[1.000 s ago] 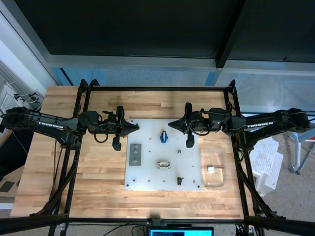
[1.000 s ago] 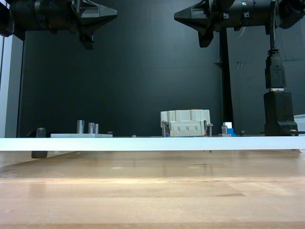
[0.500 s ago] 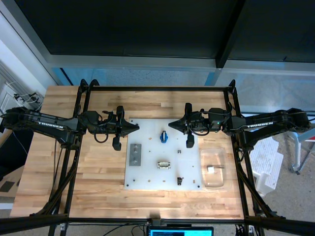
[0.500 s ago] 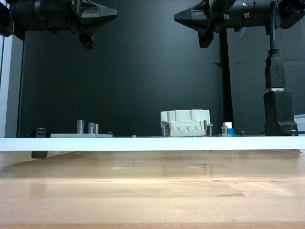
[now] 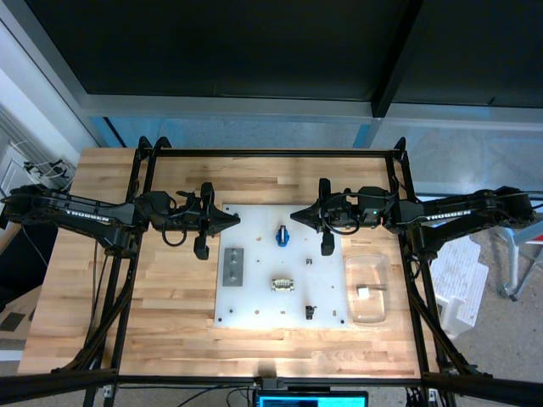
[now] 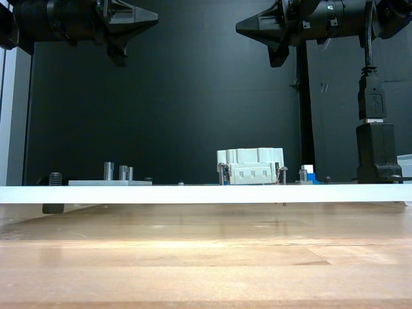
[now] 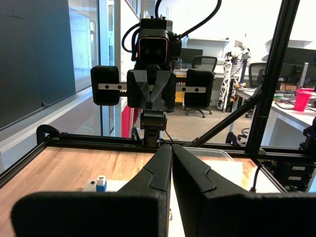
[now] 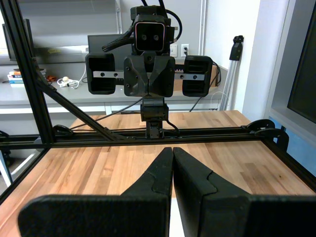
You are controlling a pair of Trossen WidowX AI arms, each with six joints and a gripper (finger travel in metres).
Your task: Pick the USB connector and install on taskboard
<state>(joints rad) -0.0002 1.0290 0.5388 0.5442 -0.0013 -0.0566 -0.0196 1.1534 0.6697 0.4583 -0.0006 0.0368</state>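
Observation:
The white taskboard (image 5: 254, 292) lies flat in the middle of the table. On its near right part the USB connector (image 5: 310, 312) stands upright, a small dark blocky plug, large in the low view (image 6: 375, 151). Neither gripper touches it. My left gripper (image 5: 236, 218) hovers high over the board's far left corner, shut and empty, fingers (image 7: 160, 163) pressed together. Facing it, my right gripper (image 5: 294, 216) hovers over the far middle of the board, also shut and empty, its fingers (image 8: 163, 165) touching.
The board carries a grey metal block (image 5: 232, 266), a blue part (image 5: 282, 235) and a silvery multi-pin socket (image 5: 282, 285). To the board's right lies a clear plastic tray (image 5: 371, 318) holding a small white piece (image 5: 363, 292). Black frame rails border the table.
The right gripper has shifted very slightly; nothing else has moved.

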